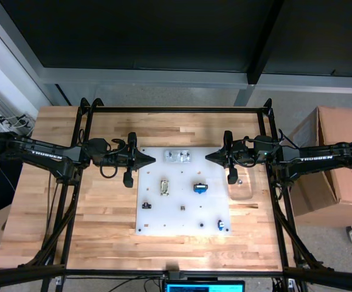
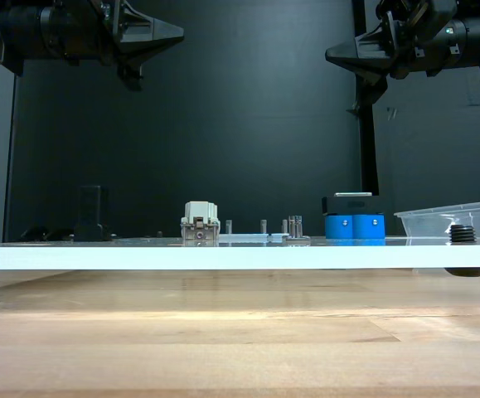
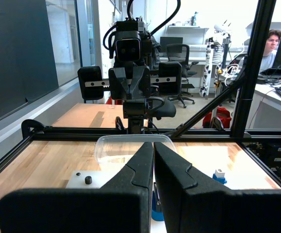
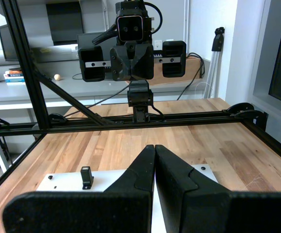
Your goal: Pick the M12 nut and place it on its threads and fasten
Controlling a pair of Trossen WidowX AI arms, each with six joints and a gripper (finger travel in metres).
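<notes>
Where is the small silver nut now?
High view: the nut lies free in the clear tray, right of the white board. The right tool hangs over the board's right side, the left tool over its left.

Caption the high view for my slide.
Left gripper and right gripper, both shut, hover above white board; small silver nut lies free in clear plastic tray.

Board (image 1: 163,213) on bench (image 1: 103,207). Tray (image 1: 251,193) just right of board, nut (image 1: 239,180) inside. Stud (image 2: 463,234) on board's near-right edge. Left tool (image 1: 150,160) above board's far-left edge, right tool (image 1: 210,157) above far-right.
</notes>
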